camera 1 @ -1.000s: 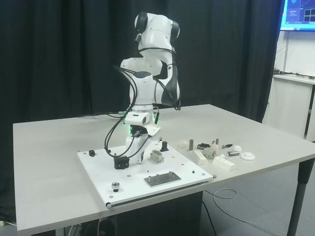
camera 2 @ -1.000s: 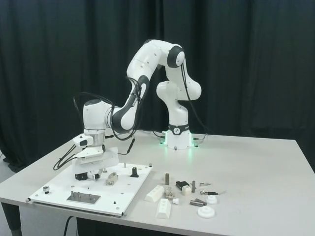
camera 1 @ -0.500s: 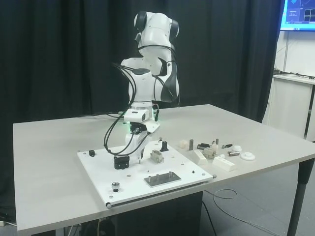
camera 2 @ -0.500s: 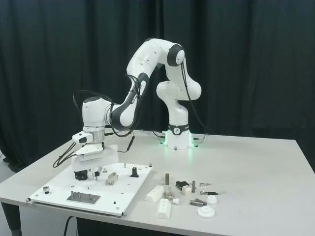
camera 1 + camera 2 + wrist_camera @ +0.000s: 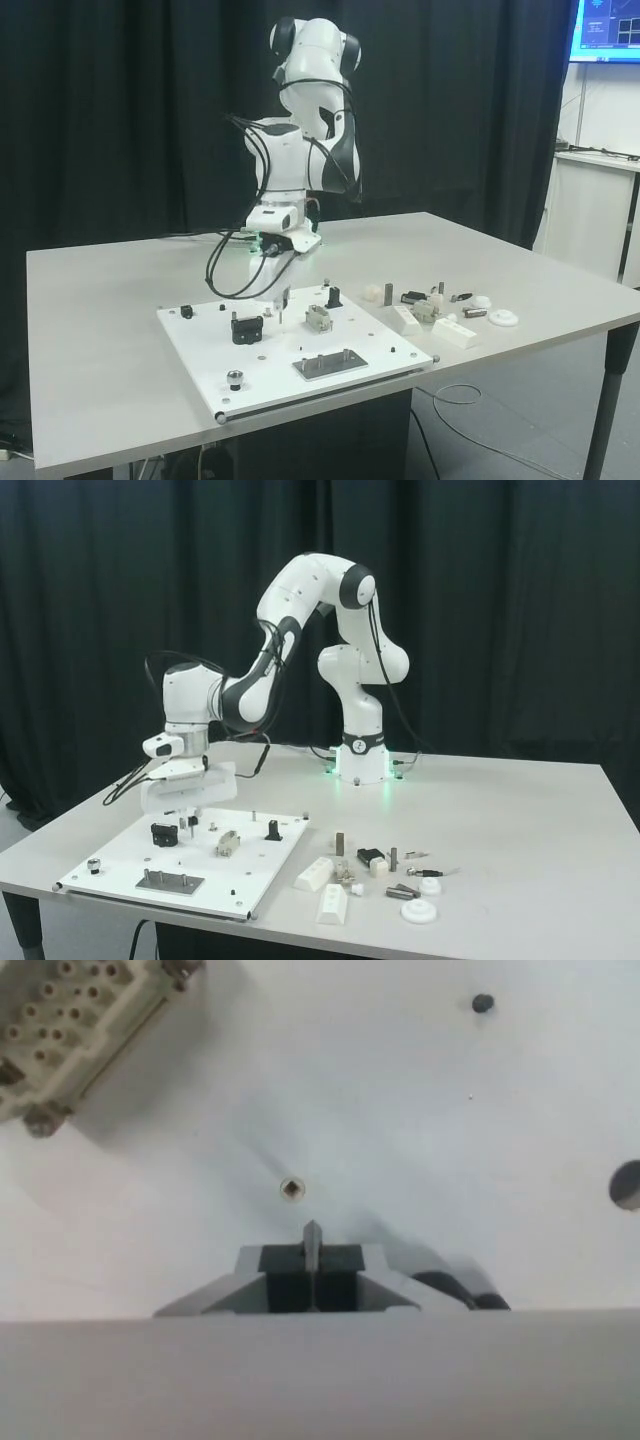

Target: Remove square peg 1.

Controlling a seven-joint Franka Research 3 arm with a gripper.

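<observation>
Hand: the hand (image 5: 313, 1260) hangs above the white board (image 5: 200, 340), its fingers closed on a thin square peg (image 5: 312, 1245) that stands out past the fingertips.
Peg: clamped in the hand, clear of the board; the second room view shows a gap between its lower end and the board's surface.
Peg axis: its long axis runs along the fingers, pointing down at the board, close to upright.
Socket: a small square hole (image 5: 291, 1189) in the board lies just beyond the peg's tip in the wrist view; I judge this to be the seat the peg came from.
Key relation: the peg sits above and slightly aside of the hole, not in it.
Neighbours: a multi-pin connector block (image 5: 70, 1020) is fixed to the board well to one side; a black fixture (image 5: 243, 329) stands near the hand.
Tabletop: the grey tabletop (image 5: 90, 300) carries the board and a scatter of loose parts (image 5: 440, 310) well apart from the hand.
Progress: extraction looks done; setting the peg down remains.
</observation>
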